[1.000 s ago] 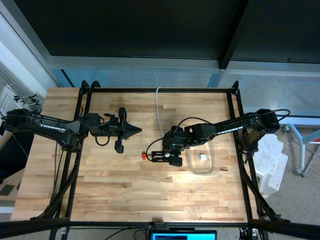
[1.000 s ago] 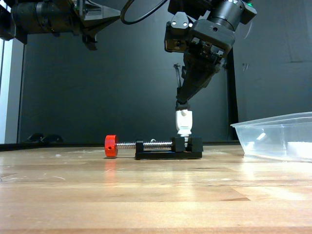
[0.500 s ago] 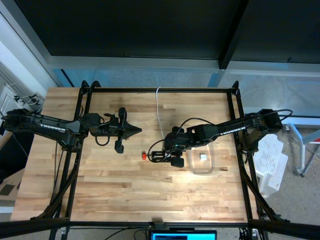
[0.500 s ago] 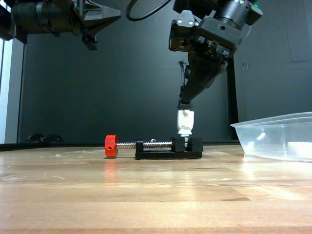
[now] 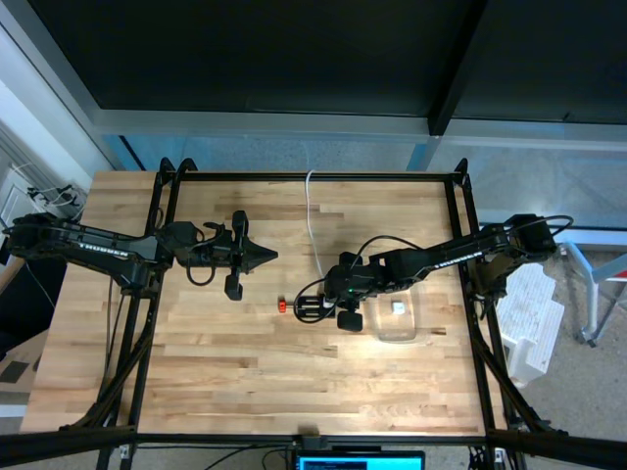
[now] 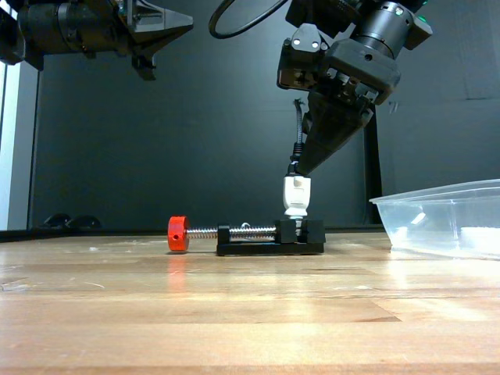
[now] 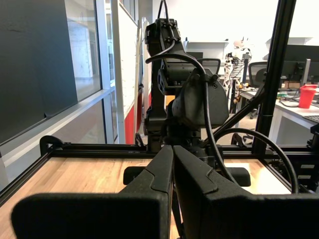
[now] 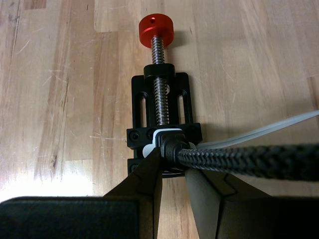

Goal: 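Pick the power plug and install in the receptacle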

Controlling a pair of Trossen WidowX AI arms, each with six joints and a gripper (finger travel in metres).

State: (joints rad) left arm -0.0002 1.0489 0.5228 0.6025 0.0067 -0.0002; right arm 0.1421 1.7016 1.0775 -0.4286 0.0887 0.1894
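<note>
Wooden table fills my high view, with a black frame along its edges. My left gripper hangs in the air over the left half, nearer the far edge, well apart from the work. My right gripper is down near the table's middle, over the receptacle, whose red knob points toward the left edge. A white cord runs from there toward the far edge. A clear tray sits just beside the receptacle on the side toward the right edge, with a small white piece in it.

From the low view I see the receptacle flat on the table, its white socket standing upright at the end away from the knob. The right gripper tapers down to the plug, which sits at the socket's top; I cannot tell how deep it is seated.

On the left wrist camera the fingers are pressed together.

On the right wrist camera the fingers pinch the plug at the end of a braided cable, and the plug touches the socket.
</note>
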